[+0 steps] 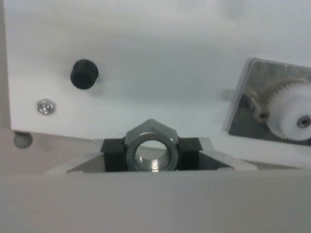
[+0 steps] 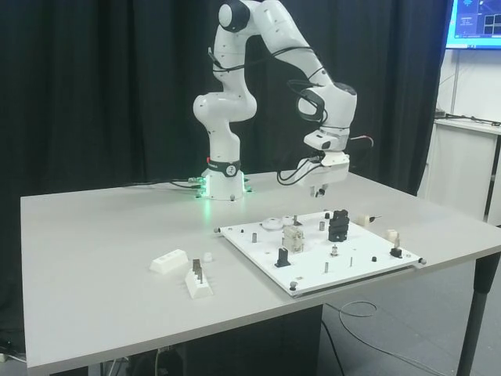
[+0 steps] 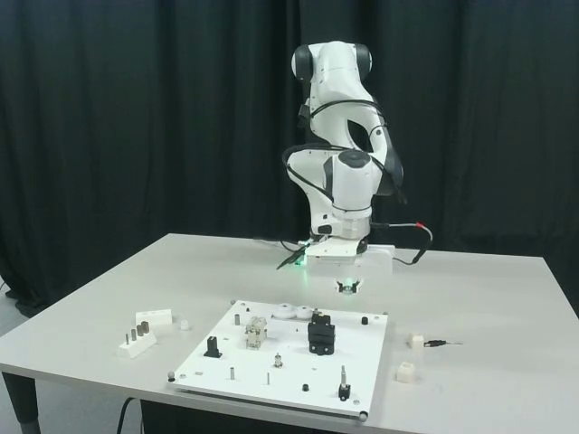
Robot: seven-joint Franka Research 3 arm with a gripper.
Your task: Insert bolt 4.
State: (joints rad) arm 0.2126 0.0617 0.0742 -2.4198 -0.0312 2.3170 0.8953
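**Wrist view.** I see the gripper [image 1: 151, 154] clamped on a metal hexagonal part [image 1: 151, 144]. One black pad [image 1: 112, 154] presses on each of two opposite flats. The part shows an open threaded bore facing the camera, so I read it as a nut, not a bolt shank. It is the only candidate for the task's thing held here. Beneath it lies the white board [image 1: 146, 43], carrying a black knob [image 1: 84, 74], a small nut [image 1: 45, 107] and a white gear [image 1: 294, 114] on a metal plate [image 1: 250, 92]. The part hangs clear of the board.

Handling judgement:
- Solid metal: stiff, dense for its bulk, not fragile.
- Smooth flats: slippery. I expect it to twist if gripped on corners.
- Best hold: flat against flat, as now, with the bore axis kept square to the pads.

**First room view.** The gripper [image 2: 319, 188] hangs above the far edge of the board [image 2: 258, 241], well apart from its surface. The board rests on the grey table [image 2: 102, 227]. Two white holders [image 2: 168, 261] stand beside it, away from the arm. I cannot make out the held part here.

**Second room view.** The gripper [image 3: 348, 287] hovers above the board's [image 3: 289, 366] far side, behind a black block [image 3: 319, 336]. A white holder with upright pins [image 3: 136, 342] sits well apart on the table. I cannot tell which board position is number 4.
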